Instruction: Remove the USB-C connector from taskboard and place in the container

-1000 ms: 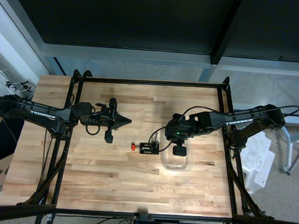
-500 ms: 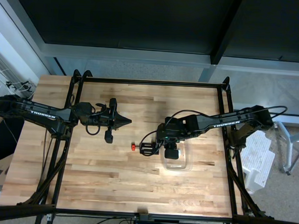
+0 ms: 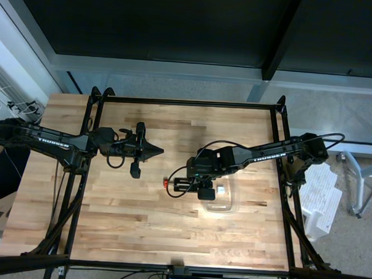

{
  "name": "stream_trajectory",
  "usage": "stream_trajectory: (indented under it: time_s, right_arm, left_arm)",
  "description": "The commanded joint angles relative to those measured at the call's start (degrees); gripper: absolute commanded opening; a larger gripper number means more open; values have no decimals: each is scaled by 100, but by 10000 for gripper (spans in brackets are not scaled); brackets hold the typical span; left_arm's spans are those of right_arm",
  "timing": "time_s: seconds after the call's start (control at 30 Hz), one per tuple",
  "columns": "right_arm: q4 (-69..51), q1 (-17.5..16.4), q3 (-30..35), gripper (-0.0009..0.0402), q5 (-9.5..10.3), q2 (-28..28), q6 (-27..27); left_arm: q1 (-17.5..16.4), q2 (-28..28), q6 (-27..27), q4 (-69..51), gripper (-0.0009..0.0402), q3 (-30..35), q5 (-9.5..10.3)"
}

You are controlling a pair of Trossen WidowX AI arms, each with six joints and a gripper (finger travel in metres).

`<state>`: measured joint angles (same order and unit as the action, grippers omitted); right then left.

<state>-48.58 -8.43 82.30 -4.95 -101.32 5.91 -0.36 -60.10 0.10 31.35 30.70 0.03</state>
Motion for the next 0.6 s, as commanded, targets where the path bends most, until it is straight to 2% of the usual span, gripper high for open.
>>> stream_trajectory:
  time_s: [0.03,0.6]
  right_arm:
    - [61,-13,-13,146,0,-37,-4]
    - [304,-66,-44,120,7,-243,-24]
  left_arm:
    - [-2,0,2,2,0,0,0]
    - [0,-2,2,0,0,0,0]
